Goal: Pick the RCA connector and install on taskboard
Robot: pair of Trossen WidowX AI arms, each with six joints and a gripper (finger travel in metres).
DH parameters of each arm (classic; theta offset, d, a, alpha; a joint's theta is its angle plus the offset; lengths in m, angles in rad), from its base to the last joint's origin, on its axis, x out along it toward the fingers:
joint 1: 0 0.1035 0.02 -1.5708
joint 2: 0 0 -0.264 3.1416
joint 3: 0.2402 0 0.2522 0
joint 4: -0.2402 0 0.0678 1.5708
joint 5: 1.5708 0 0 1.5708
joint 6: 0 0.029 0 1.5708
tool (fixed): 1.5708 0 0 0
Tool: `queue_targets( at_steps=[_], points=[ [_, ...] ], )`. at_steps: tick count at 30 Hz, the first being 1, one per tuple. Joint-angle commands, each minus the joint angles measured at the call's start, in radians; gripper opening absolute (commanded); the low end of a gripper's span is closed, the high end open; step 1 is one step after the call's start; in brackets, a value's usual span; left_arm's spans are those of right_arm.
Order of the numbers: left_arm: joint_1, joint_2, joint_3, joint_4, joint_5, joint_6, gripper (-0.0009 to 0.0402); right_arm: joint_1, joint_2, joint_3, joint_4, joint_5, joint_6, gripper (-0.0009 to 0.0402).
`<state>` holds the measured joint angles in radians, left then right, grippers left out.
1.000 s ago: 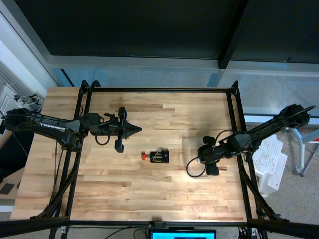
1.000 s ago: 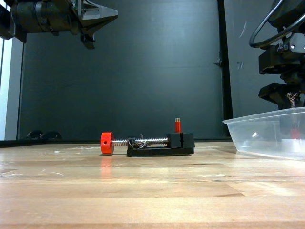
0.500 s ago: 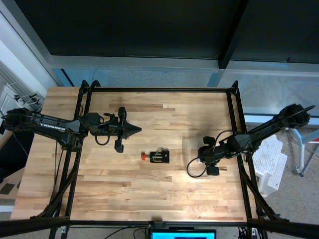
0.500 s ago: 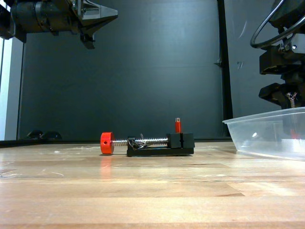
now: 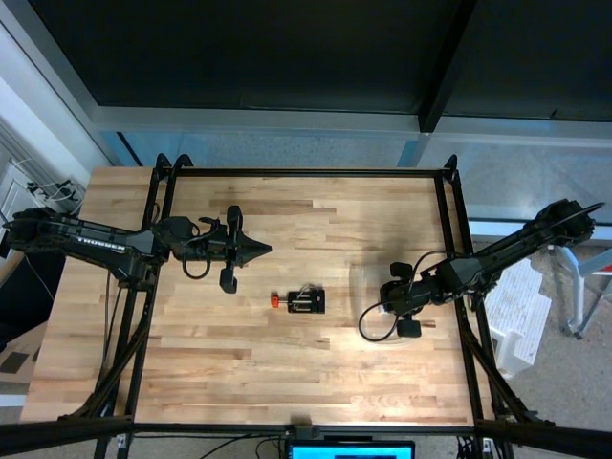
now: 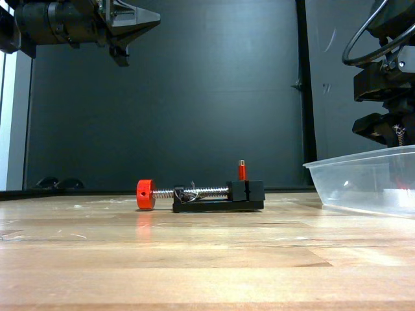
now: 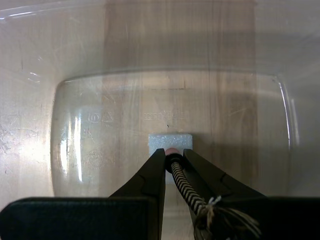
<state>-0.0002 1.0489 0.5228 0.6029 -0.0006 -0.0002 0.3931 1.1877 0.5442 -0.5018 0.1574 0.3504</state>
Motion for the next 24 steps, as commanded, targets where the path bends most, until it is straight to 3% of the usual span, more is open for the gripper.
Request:
queue_targets(
  at_steps=[1,24],
  points=[
    [0.000,0.000,0.000,0.000,0.000,0.000,0.0000,0.000,0.000,0.000,-0.001,0.000,0.000,0.0002],
    [0.000,0.000,0.000,0.000,0.000,0.000,0.0000,0.000,-0.021,0.043,-0.062,0.000,0.000,0.0000]
  ],
)
